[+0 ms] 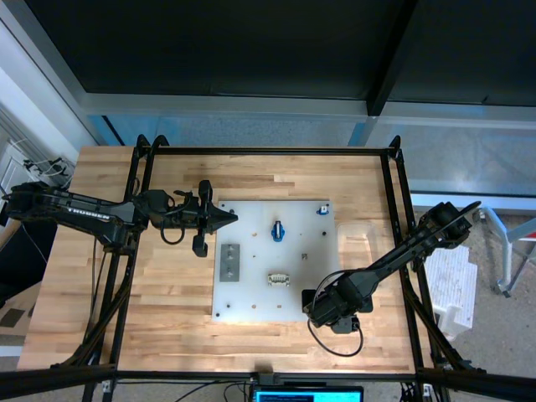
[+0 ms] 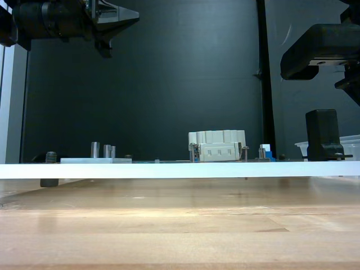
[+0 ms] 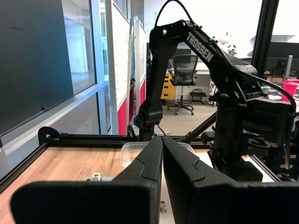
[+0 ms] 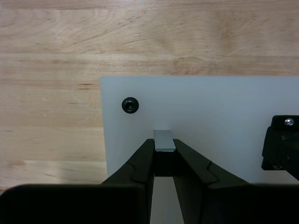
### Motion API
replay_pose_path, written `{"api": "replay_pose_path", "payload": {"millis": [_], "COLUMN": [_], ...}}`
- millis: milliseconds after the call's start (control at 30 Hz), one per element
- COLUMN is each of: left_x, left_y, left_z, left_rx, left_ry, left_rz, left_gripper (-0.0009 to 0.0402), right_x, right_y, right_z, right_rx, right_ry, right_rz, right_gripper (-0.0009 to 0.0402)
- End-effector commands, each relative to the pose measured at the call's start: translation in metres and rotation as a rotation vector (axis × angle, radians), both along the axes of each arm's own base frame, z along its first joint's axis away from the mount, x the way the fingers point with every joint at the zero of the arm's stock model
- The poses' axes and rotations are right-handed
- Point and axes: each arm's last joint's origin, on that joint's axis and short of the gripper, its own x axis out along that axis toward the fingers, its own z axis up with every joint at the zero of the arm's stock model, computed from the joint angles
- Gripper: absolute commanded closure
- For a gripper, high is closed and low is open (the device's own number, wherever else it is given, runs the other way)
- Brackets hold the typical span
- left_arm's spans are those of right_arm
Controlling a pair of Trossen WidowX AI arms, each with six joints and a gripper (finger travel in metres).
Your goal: Pick the 16mm bar and install on taskboard
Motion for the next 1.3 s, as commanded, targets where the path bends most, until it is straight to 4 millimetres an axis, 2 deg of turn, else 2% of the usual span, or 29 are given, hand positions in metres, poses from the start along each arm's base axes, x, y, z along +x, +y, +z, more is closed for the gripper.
{"api": "replay_pose_path", "payload": {"millis": [33,267,433,700,1300], "left_x": [0.0,0.0,0.0,0.0,0.0], "left_y": [0.0,0.0,0.0,0.0,0.0], "left_z": [0.0,0.0,0.0,0.0,0.0], "left_rx": [0.0,0.0,0.0,0.0,0.0], "left_ry": [0.0,0.0,0.0,0.0,0.0], "left_rz": [0.0,0.0,0.0,0.0,0.0], "left_gripper": [0.0393,0.0393,0.0393,0.0393,0.0393], "right_x": [0.0,-0.002,-0.003,-0.004,-0.007], "right_y": [0.0,-0.001,-0.002,-0.003,-0.003], "right_z": [0.001,0.005,0.01,0.03,0.034], "right_rx": [-0.001,-0.007,-0.029,-0.027,-0.023], "right_ry": [0.0,-0.011,-0.035,-0.037,-0.04], "right_rz": [0.003,-0.003,-0.028,-0.033,-0.048], "right_gripper": [0.0297,0.0219,0.0194,0.0198,0.0205]}}
